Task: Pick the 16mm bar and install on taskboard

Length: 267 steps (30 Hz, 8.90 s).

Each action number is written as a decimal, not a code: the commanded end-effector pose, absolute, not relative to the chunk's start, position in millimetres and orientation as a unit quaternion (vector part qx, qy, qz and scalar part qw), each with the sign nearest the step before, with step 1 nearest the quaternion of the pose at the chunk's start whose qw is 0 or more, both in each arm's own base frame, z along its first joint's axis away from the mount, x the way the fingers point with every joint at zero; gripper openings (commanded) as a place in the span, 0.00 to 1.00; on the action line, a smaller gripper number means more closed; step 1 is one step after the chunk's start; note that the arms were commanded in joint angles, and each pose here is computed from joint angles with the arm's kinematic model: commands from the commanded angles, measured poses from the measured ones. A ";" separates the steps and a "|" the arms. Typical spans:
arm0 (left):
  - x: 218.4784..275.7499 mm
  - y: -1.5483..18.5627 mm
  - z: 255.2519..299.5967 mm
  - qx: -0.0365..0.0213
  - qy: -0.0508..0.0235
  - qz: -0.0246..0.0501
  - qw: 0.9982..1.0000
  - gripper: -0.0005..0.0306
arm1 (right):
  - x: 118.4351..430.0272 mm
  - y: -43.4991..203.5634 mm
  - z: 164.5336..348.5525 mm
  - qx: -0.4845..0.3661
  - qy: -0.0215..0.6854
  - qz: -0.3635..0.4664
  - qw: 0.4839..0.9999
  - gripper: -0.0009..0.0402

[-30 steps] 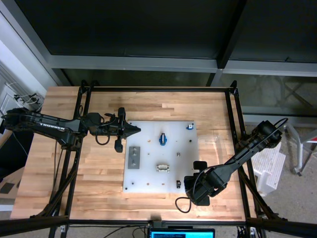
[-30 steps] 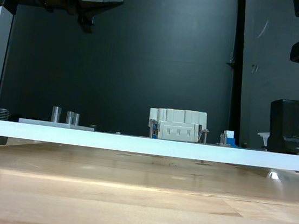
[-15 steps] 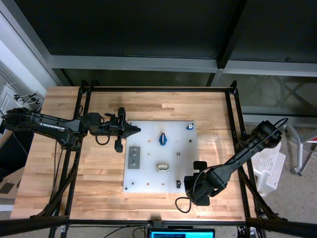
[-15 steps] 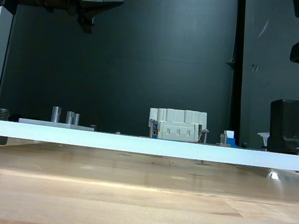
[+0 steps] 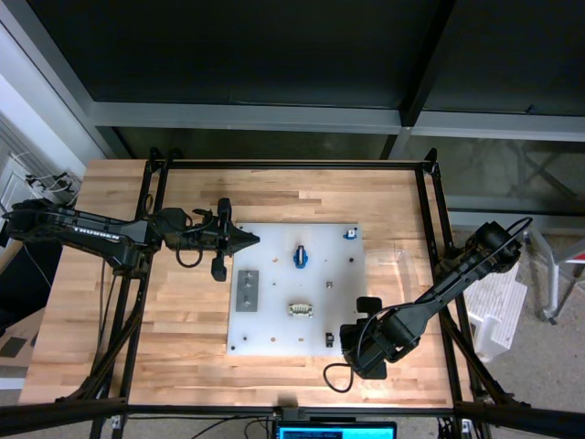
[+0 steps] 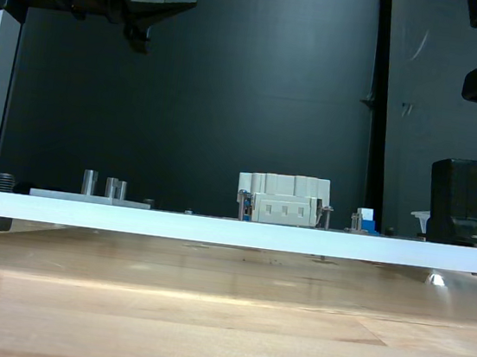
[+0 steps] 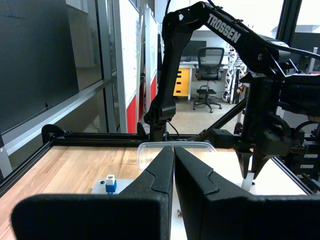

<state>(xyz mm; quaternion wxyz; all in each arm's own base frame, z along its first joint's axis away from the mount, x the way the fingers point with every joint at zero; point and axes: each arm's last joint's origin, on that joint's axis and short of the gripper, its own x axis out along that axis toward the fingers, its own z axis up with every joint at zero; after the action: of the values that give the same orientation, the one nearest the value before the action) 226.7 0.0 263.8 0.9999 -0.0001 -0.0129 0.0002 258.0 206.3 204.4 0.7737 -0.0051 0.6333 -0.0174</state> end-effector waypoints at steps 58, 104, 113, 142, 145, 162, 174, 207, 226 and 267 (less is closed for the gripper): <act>226.8 0.0 263.9 0.000 -0.013 0.000 1.000 0.02 | 255.6 204.4 188.2 -0.007 0.633 -0.005 0.774 0.11; 226.8 0.0 263.9 0.000 -0.013 0.000 1.000 0.02 | 233.8 174.1 251.8 0.011 0.573 0.024 0.819 0.25; 226.8 0.0 263.9 0.000 -0.013 0.000 1.000 0.02 | 234.5 128.1 282.8 0.014 0.489 0.005 0.872 0.04; 226.8 0.0 263.9 0.000 -0.013 0.000 1.000 0.02 | 220.0 14.8 296.9 0.002 0.074 -0.014 0.997 0.02; 226.8 0.0 263.9 0.000 -0.013 0.000 1.000 0.02 | 218.7 10.6 290.8 0.007 0.047 -0.006 0.999 0.02; 226.8 0.0 263.9 0.000 -0.013 0.000 1.000 0.02 | 214.5 0.2 267.7 0.015 0.003 -0.010 1.000 0.02; 226.8 0.0 263.9 0.000 -0.013 0.000 1.000 0.02 | 214.7 0.2 269.6 0.022 -0.002 -0.010 1.000 0.02; 226.8 0.1 263.9 0.000 -0.013 0.000 1.000 0.02 | 214.6 0.3 269.4 0.022 -0.002 -0.010 1.000 0.02; 226.8 0.0 264.0 0.000 -0.013 0.000 1.000 0.02 | 214.6 0.3 269.4 0.022 -0.002 -0.010 1.000 0.02; 226.8 0.0 263.9 0.000 -0.013 0.000 1.000 0.02 | 214.7 0.2 269.4 0.022 -0.002 -0.010 1.000 0.02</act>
<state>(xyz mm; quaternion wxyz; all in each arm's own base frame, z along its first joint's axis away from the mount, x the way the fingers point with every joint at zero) 226.7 0.0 263.8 0.9999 -0.0001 -0.0127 0.0004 214.7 0.2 269.4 0.9997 0.0220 -0.0015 -0.0103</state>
